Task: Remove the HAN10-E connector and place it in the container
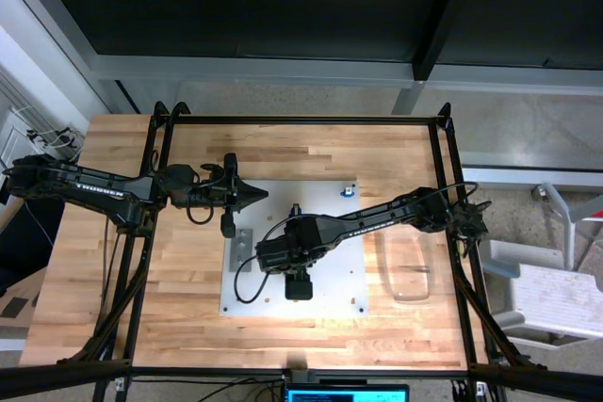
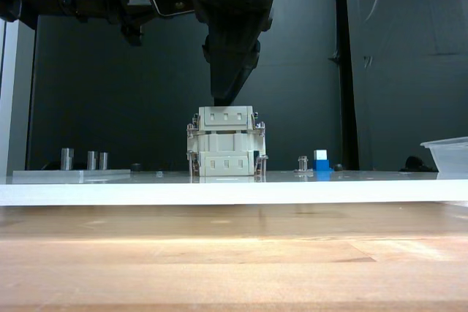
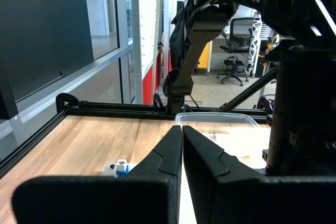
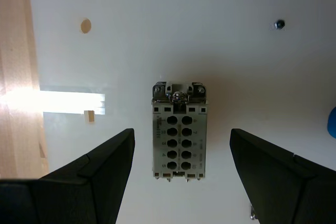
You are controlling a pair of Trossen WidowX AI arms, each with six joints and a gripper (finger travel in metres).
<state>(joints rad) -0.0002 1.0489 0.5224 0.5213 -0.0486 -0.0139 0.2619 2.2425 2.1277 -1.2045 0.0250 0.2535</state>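
Note:
The HAN10-E connector (image 2: 225, 144) is a grey-beige block with metal clips at its ends, standing plugged on the white board (image 1: 330, 294). From straight above, its two rows of pin holes show in the right wrist view (image 4: 178, 132). My right gripper (image 4: 181, 132) hangs open over it, one finger on each side and neither touching. Seen level, the right gripper's tips (image 2: 224, 99) stop just above the connector's top. In the high view the right gripper (image 1: 283, 256) hides the connector. The clear container (image 1: 410, 298) sits right of the board. My left gripper (image 1: 256, 195) is shut and holds nothing, parked over the board's far left.
A small blue connector (image 1: 347, 191) stands upright at the board's far right. A flat grey plate (image 1: 243, 247) with short pegs (image 2: 88, 160) lies at the board's left edge. A black frame rail (image 1: 301, 120) surrounds the table.

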